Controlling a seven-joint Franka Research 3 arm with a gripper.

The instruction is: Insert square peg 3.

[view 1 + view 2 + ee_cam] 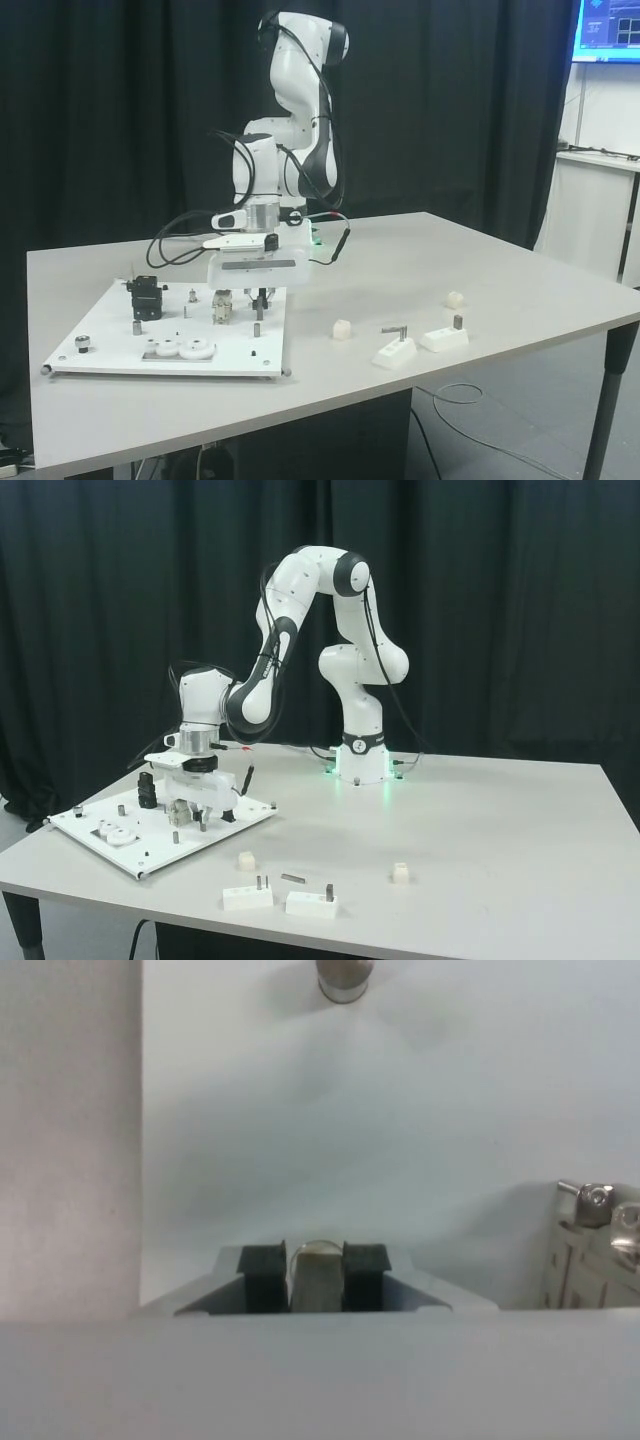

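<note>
- You have the white Franka arm (290, 610) bent forward from its base (362, 765) at the back of the grey table (480, 830), its wrist low over the white square assembly board (120, 345)
- Your gripper (314, 1278) is closed on a short grey metal square peg (316, 1282): in the wrist view the two black finger pads (262, 1278) press on either side of it
- The peg hangs just above the white board surface; you cannot tell from these views whether its lower end touches the board
- In the wrist view a round grey metal post (345, 980) stands on the board well ahead of the peg, and a grey metal bracket with screws (595, 1250) sits off to one side
- In the first room view the board also carries a black block-shaped fixture (147, 297), a pair of white gears (182, 349) near its front edge, and a small grey round knob (83, 344) at its near corner
- Off the board, you see two white wedge-shaped holders (420, 345) side by side on the table, each with a grey pin standing in it
- Two small white cubes (342, 329) lie apart on the table near those holders, well away from the gripper
</note>
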